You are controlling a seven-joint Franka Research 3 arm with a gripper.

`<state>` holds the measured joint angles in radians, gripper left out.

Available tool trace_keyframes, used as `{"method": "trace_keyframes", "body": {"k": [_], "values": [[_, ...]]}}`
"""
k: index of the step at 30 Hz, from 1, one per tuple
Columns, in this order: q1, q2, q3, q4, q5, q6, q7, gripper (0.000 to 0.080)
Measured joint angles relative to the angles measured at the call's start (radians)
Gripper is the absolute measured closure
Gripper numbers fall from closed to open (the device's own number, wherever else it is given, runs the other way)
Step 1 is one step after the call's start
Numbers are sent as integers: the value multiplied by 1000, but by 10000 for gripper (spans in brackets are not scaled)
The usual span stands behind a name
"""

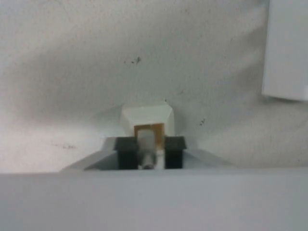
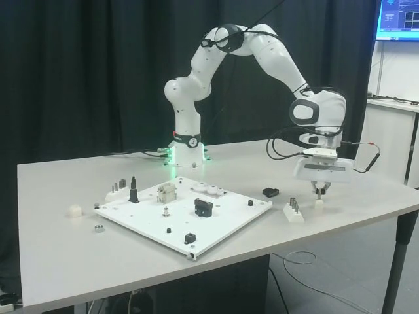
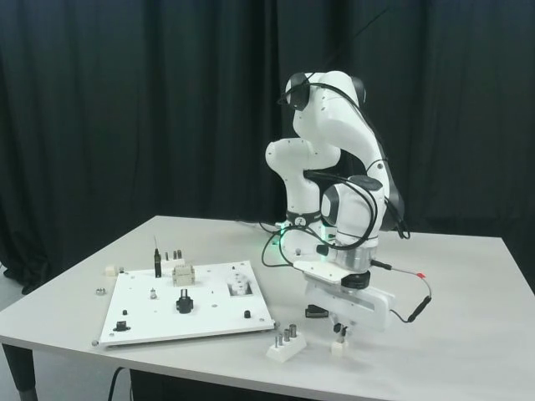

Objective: Pick Ethernet.

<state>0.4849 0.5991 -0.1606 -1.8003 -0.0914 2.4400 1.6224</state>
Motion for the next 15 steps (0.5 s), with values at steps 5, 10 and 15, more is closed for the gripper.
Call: {"method": "trace_keyframes", "body": {"k": [5, 10, 15], "values": [[-5, 0, 7, 1, 0, 0, 0, 642], [-7, 0, 11, 5, 0, 0, 0, 642], [-7, -1, 12, 19, 0, -15, 0, 734]]}}
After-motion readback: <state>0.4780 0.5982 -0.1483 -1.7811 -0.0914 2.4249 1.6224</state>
